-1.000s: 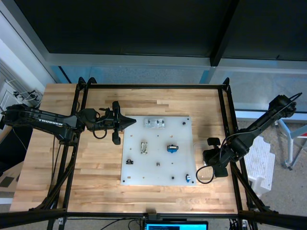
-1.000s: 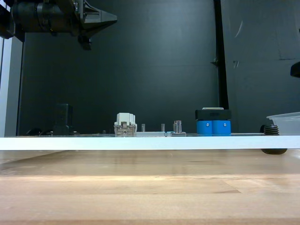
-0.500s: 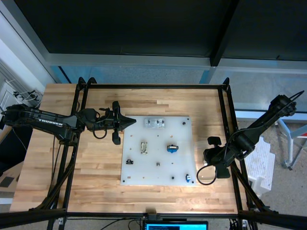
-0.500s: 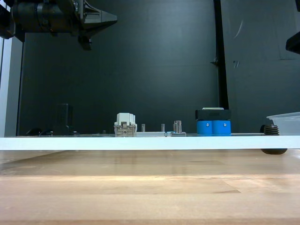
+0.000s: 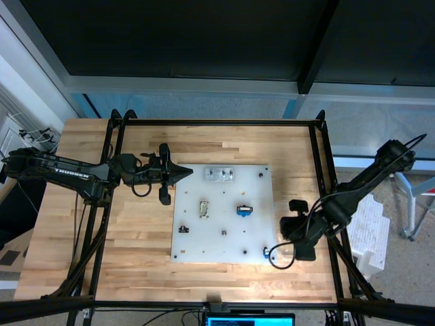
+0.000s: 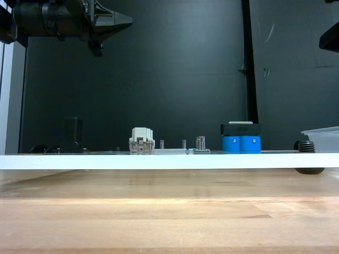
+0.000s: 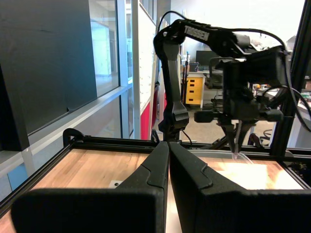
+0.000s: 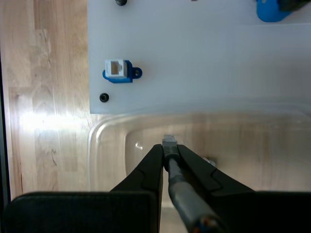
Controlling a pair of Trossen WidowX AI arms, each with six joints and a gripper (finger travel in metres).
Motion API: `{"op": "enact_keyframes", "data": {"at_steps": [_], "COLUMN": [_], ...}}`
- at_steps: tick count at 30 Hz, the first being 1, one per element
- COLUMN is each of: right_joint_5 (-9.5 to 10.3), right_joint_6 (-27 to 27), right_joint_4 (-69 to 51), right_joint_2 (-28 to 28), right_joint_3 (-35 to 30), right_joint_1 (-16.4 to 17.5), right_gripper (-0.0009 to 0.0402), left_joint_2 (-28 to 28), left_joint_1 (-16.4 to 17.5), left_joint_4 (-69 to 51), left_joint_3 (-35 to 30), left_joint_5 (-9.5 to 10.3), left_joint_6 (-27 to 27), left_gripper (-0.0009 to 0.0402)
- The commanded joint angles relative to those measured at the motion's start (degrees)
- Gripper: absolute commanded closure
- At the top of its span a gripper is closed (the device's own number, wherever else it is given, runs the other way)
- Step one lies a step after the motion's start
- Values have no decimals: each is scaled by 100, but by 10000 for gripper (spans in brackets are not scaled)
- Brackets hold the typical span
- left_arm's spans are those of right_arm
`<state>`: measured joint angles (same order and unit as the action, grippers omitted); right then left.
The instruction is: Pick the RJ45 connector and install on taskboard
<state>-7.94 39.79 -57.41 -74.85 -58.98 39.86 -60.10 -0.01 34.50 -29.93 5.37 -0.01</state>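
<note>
From high up, can make out the left hand [image 5: 182, 174] up off the counter [image 5: 129, 251], tips aimed at the taskboard [image 5: 204, 234], whose far corner lies just ahead of and below them. Can also make out the right hand [image 5: 299, 239] pointing downward, with the taskboard's edge just beside it and a blue jack [image 5: 266, 253] on that edge close by. Cannot tell either grip from here.

From counter level, shows the left hand high above the board, with a whitish-grey housing [image 6: 141, 142] and a blue-and-black block [image 6: 241, 138] standing far below and ahead of it. Catches only a dark bit of the right hand, above the rim of a clear tray [image 6: 322, 133].

Through the left wrist camera, shows the left hand clenched, fingers [image 7: 189, 170] pressed flat together on nothing. Finds the right hand well ahead, hanging tips-down.

Through the right wrist camera, shows the right hand clamped on the RJ45 connector [image 8: 168, 141] just behind the plug, which pokes out past the fingertips, with a grey cable [image 8: 181, 199] trailing back between them. Puts the clear tray directly beneath, the taskboard's edge just beyond the plug, and the blue jack farther ahead, well apart from it.
</note>
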Motion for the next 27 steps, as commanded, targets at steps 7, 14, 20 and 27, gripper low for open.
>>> {"op": "enact_keyframes", "data": {"at_steps": [7, 14, 20, 27], "right_joint_5": [-168, -177, -201, -201], "right_joint_6": [35, 50, 48, 22], "right_joint_4": [179, 254, 378, 442], "right_joint_2": [-918, -1320, -1541, -1762], "right_joint_3": [-623, -931, -1029, -1126], "right_joint_1": [33, 68, 72, 79], "right_gripper": [393, 393, 393, 393], "left_joint_2": [0, 0, 0, 0], "left_joint_1": [2, 0, 2, 2], "left_joint_4": [2, 0, 2, 0], "left_joint_3": [-2, -2, -2, -2], "left_joint_5": [0, 0, -2, -2], "left_joint_6": [0, 0, 0, 0], "left_gripper": [393, 393, 393, 393]}}
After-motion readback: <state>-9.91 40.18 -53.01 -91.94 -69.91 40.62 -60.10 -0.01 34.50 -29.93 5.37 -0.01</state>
